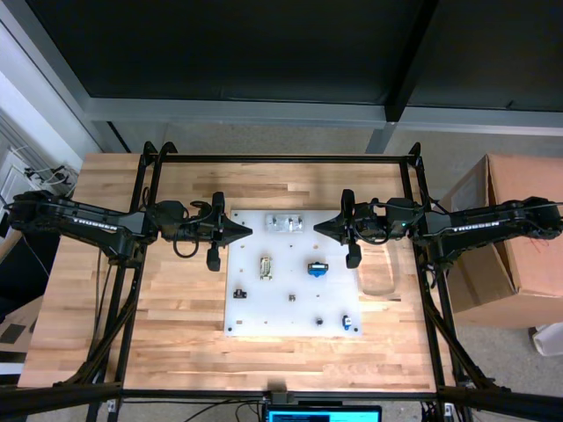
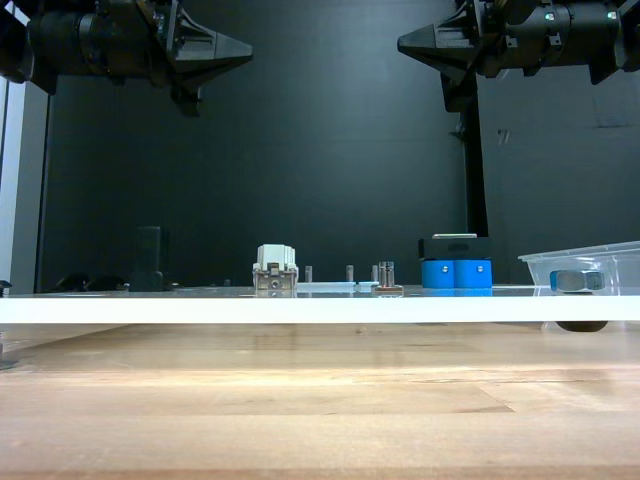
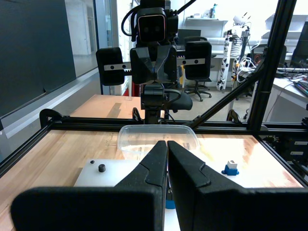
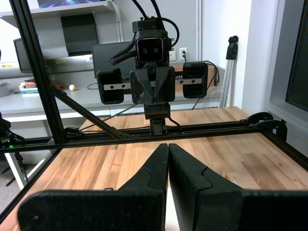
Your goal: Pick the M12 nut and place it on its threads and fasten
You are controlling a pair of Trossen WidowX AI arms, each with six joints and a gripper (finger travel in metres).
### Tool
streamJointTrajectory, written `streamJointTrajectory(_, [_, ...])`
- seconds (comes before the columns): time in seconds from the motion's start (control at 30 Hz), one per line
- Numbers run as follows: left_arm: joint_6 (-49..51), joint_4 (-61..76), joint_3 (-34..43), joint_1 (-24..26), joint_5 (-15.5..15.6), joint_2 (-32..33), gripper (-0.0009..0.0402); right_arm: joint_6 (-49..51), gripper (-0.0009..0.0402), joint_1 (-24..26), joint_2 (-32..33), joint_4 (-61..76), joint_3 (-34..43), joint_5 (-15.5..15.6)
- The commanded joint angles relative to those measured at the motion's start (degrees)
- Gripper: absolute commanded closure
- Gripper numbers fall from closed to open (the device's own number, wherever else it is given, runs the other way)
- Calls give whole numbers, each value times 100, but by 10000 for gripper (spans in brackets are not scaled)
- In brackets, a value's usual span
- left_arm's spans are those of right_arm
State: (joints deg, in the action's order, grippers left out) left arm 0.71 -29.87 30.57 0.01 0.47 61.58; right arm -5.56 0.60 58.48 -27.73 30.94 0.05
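The tabletop (image 2: 320, 400) runs as bare wood from the low view's near edge up to the white board (image 2: 200, 308), seen there only as a thin edge-on strip. On it stand a white connector (image 2: 275, 272) and a blue block (image 2: 455, 272).

Further right a small silver-grey piece, which I take for the M12 nut (image 2: 578, 281), shows in front of the clear tray (image 2: 610, 256). The tray is cut off by that view's edge. The high view puts the same spot on the board near its near right edge, just beside the tray and not in it. There the stud (image 1: 321, 322) is only a small dark speck. The nut seems to sit on its stud, with no ribs to be made out, but how far down it is I cannot tell. A dark lump under the board's edge below it is too dim to name.

The left pincer (image 1: 249, 231) hangs high over the board's far left edge. It is clenched on nothing, its fingers meeting tip to tip in its wrist view. The right pincer (image 1: 318, 226) faces it from above the far right part, likewise clenched and empty, and it hides the board's far right corner from above. A cardboard box (image 1: 519, 237) stands off the tabletop on the right.
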Motion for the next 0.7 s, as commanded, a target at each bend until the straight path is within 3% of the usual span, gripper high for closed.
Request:
streamJointTrajectory(0.03, [0, 0, 0, 0, -2, 2, 393, 2, 393, 2, 2, 2, 4, -2])
streamJointTrajectory(0.7, [0, 0, 0, -2, -2, 2, 393, 2, 393, 0, 7, 133, 4, -2])
